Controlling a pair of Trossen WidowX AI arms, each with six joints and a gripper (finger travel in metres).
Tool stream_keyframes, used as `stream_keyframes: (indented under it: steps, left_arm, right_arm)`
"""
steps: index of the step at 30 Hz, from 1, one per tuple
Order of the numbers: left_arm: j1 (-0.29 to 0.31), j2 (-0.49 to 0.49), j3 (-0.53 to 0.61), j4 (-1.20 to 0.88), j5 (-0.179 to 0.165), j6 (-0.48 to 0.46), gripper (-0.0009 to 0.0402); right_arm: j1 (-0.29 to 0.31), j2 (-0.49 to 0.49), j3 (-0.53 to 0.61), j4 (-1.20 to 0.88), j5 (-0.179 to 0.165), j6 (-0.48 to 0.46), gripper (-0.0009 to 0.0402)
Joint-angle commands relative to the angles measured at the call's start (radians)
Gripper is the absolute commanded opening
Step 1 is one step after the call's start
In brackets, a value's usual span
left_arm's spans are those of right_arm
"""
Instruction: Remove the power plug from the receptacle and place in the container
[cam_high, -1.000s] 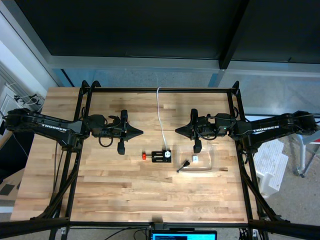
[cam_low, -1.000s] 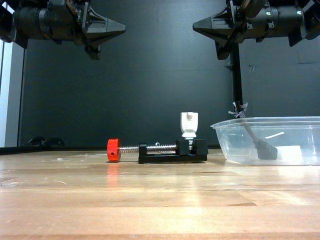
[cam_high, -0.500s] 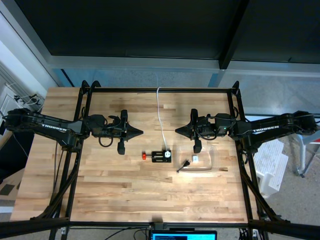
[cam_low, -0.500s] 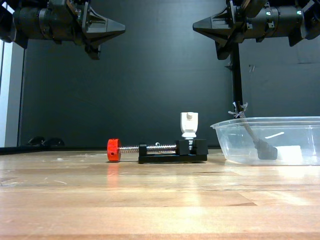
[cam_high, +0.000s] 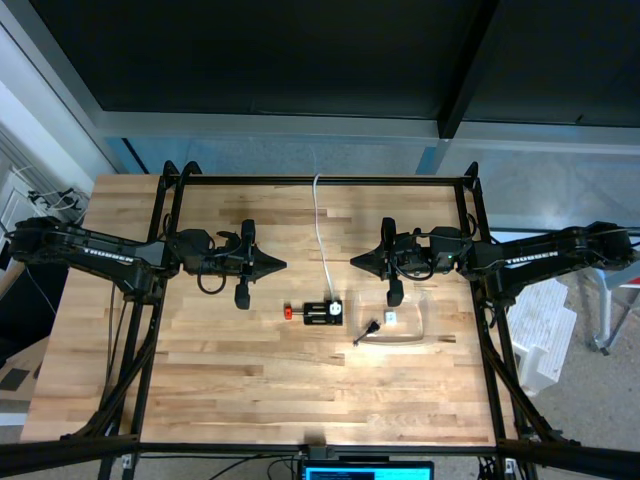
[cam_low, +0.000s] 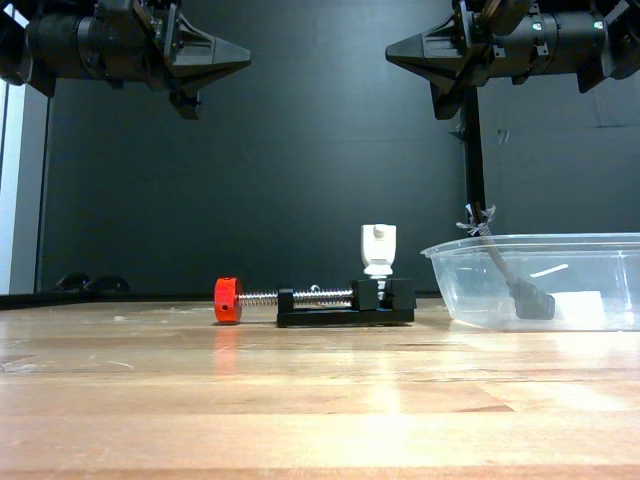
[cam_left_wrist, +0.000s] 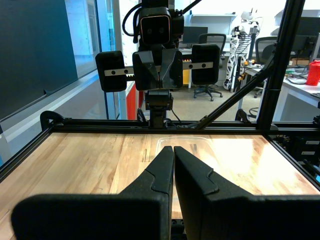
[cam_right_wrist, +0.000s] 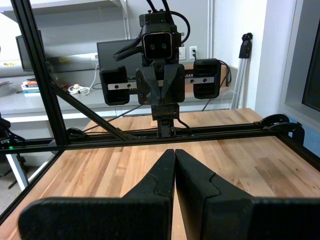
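Observation:
The power plug (cam_high: 370, 327) lies inside the container (cam_high: 427, 322), a clear tray right of centre. In the low view the plug (cam_low: 533, 300) rests on the floor of the container (cam_low: 462, 292), and its thin cord rises over the rim. The receptacle (cam_high: 322, 313) sits just left of the tray, its white socket face (cam_low: 378, 248) upright with nothing in it. My left gripper (cam_high: 283, 265) hovers shut and empty, high above the table, left of the receptacle. Level with it, my right gripper (cam_high: 353, 262) is shut and empty, above the tray's far left corner.
A white cable (cam_high: 322, 230) runs from the receptacle to the table's far edge. A red tab (cam_low: 227, 300) sticks out at the receptacle's left end. A black frame (cam_high: 318, 181) borders the wooden table. A small white mark (cam_high: 391, 317) lies in the tray.

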Motion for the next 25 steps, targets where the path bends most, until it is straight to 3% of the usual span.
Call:
stream_keyframes:
  steps: [1,25]
  left_arm:
    - [0.0,0.0,0.0,0.0,0.0,0.0,0.0]
    - [0.0,0.0,0.0,0.0,0.0,0.0,0.0]
  right_arm:
    - [0.0,0.0,0.0,0.0,0.0,0.0,0.0]
    - [0.0,0.0,0.0,-0.03,0.0,0.0,0.0]
